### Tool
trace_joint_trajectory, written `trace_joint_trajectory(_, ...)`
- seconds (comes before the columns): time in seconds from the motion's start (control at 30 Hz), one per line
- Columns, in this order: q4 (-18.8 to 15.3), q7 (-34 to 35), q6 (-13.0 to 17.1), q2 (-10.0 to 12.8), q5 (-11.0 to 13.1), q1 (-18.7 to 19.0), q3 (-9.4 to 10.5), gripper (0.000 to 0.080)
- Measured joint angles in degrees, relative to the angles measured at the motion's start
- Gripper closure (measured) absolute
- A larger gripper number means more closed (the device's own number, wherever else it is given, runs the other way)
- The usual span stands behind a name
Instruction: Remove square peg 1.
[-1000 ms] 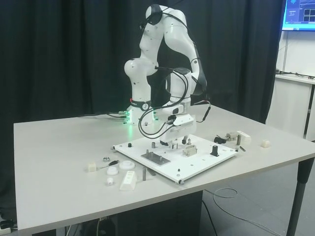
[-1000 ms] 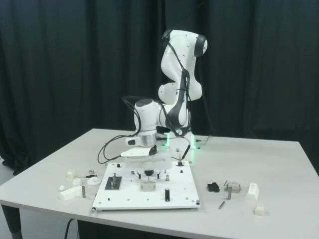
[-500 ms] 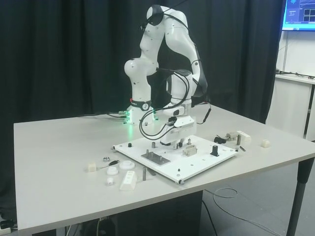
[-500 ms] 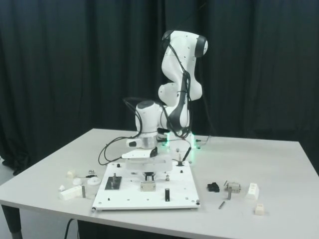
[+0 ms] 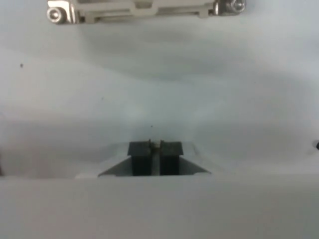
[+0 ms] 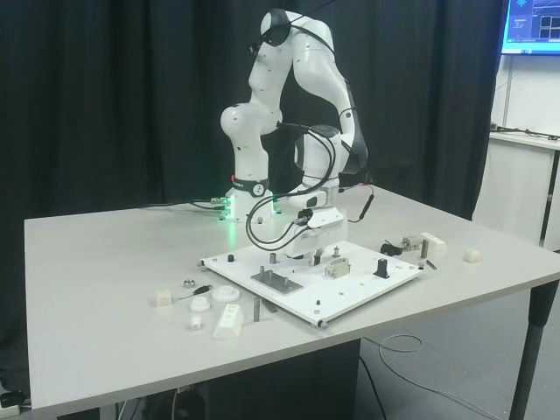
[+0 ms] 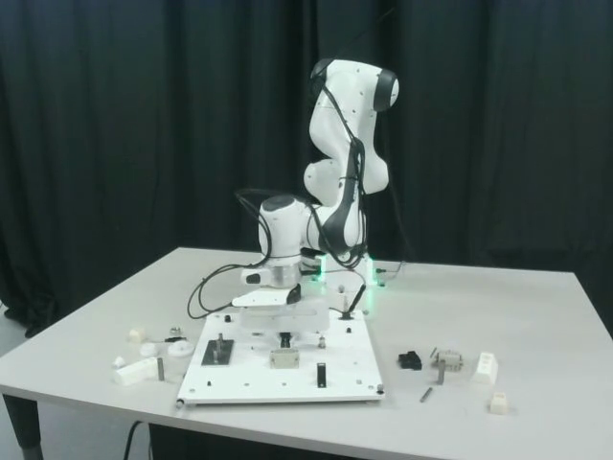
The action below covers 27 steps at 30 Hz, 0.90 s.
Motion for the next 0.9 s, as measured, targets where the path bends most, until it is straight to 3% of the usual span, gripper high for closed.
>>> trace_joint_trajectory(0.33,0.25,0.00,-0.68,-0.25,-0.43,-0.20,0.01,0.0769)
trace_joint_trajectory(0.9,0.46,0.00,-3.12,-2.60,-1.79,-1.15,-0.03,0.0771)
